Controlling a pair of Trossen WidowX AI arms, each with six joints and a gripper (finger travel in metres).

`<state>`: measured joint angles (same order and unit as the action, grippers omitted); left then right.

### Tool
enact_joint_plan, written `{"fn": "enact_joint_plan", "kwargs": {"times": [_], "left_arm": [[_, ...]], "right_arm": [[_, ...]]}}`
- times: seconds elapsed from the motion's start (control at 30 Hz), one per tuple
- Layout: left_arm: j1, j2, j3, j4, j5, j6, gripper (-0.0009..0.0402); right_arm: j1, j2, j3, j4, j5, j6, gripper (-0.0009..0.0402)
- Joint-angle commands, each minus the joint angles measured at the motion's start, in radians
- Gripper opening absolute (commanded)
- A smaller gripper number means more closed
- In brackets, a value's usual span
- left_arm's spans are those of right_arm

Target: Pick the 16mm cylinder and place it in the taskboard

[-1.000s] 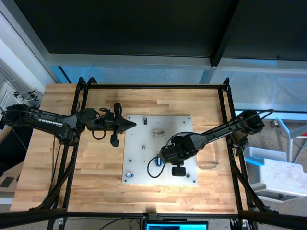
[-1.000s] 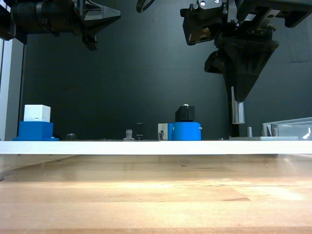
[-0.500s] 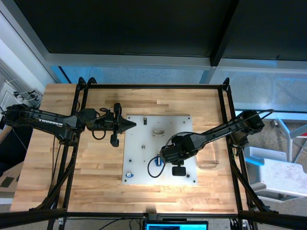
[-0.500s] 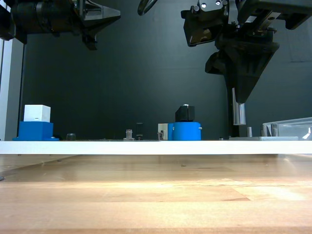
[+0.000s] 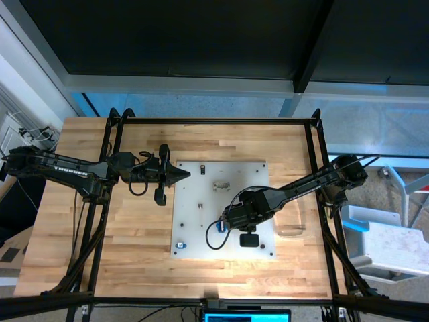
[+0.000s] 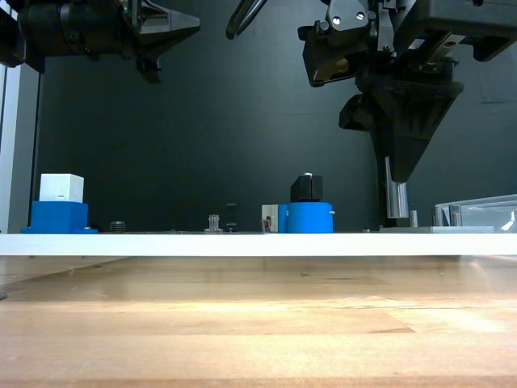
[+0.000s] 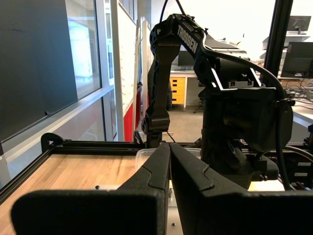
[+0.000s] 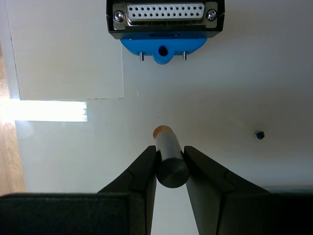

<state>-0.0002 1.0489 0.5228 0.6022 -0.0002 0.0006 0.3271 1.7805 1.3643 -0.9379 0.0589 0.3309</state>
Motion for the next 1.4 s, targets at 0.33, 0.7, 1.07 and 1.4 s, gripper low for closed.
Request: {"fn": "enact_joint_plan", "kwargs": {"times": [0.33,0.7,1.07,1.4], "left_arm": [[0.000,0.000,0.000,0.000,0.000,0.000,0.0000],[0.000,0.000,0.000,0.000,0.000,0.000,0.0000],[0.000,0.000,0.000,0.000,0.000,0.000,0.0000],[0.000,0.000,0.000,0.000,0.000,0.000,0.0000]], "right_arm": [[0.001,0.000,-0.010,0.019,0.000,0.000,0.0043],[0.001,0.000,-0.014,0.023,0.000,0.000,0.0043],[0.002,0.003,-0.014,0.023,0.000,0.000,0.0043],[0.003,0.028,-0.014,0.036,-0.007,0.000,0.0043]]}}
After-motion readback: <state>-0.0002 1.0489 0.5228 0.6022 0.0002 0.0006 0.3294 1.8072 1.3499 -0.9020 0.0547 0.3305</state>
